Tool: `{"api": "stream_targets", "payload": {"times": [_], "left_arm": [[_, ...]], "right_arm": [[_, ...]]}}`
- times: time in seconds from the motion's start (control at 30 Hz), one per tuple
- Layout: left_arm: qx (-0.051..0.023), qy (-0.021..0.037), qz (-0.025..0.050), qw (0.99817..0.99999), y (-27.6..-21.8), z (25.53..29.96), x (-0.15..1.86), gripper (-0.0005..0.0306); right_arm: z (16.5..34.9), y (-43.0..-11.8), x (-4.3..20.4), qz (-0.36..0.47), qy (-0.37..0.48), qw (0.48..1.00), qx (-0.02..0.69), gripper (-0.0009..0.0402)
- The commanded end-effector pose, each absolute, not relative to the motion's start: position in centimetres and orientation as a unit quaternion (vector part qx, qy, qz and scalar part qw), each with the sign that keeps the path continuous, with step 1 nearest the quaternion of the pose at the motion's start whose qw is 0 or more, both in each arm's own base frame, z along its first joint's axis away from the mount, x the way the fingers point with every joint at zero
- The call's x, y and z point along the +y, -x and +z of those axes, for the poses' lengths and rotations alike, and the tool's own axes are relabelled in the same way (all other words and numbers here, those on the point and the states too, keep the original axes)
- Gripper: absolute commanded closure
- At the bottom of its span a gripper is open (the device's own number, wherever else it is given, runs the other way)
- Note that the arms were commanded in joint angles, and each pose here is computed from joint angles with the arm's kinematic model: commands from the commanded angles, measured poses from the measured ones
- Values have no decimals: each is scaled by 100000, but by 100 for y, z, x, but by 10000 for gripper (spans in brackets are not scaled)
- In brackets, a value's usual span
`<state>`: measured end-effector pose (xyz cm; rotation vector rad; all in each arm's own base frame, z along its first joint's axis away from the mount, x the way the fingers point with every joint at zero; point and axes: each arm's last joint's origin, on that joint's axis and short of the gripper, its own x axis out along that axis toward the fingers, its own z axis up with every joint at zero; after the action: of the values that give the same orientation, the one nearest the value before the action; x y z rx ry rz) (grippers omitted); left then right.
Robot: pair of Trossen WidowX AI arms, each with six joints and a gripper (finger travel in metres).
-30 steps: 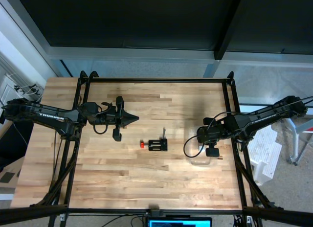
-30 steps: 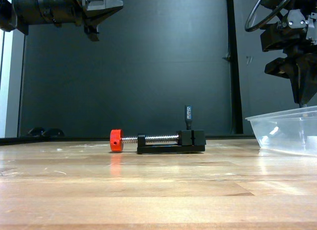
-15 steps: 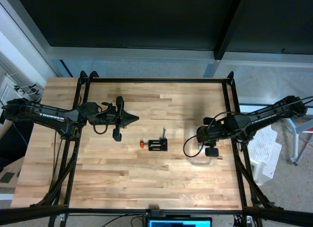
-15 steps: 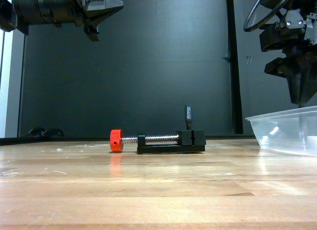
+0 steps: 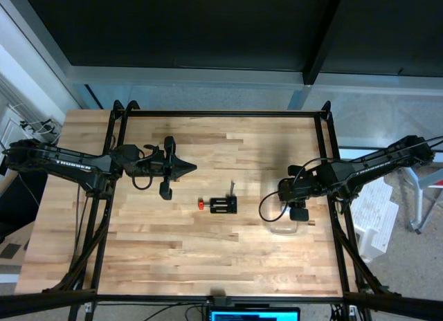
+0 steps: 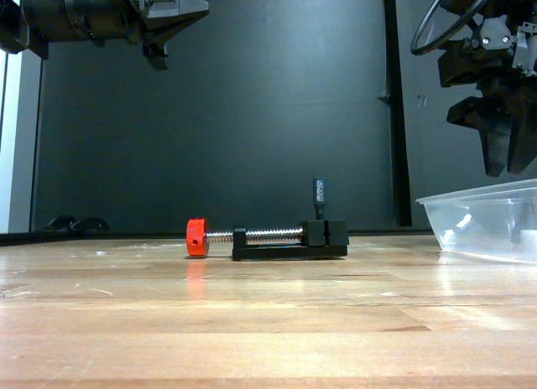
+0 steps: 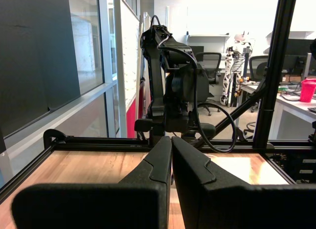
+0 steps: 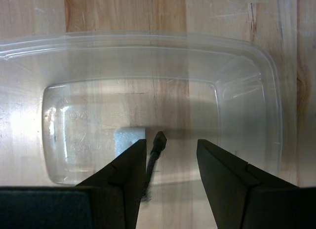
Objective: Remove the USB-C connector from taskboard and place in the container
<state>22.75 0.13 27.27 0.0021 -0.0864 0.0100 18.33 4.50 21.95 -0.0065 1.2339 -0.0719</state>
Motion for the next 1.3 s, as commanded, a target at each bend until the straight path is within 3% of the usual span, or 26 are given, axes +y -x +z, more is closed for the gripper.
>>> {"api": "stream_targets", "payload": {"times": [0.03, 0.17, 0.57, 0.7, 1.03, 1.3], "left_arm": [[-4337, -106, 481, 99905, -2276, 2727, 13, 300], [-4337, -106, 500, 99905, -2276, 2727, 13, 300], [-4337, -106, 500, 99905, -2276, 2727, 13, 300], [-4337, -106, 500, 99905, -2276, 2727, 13, 300], [-4337, -106, 500, 99905, -2276, 2727, 13, 300], [-4337, -106, 500, 99905, -2276, 2727, 13, 300]], "right_arm": [[2301, -1864, 459, -3192, -174, 82144, 56940, 246], [2395, -1880, 463, -3023, -183, 82447, 56509, 247], [2389, -1871, 461, -3162, -281, 82199, 56861, 247], [2476, -1879, 457, -3556, -1379, 82968, 55694, 247], [2913, -1982, 316, -5047, -2885, 90206, 42767, 288], [3052, -2168, 254, -667, -2905, 94065, 33807, 351]]}}
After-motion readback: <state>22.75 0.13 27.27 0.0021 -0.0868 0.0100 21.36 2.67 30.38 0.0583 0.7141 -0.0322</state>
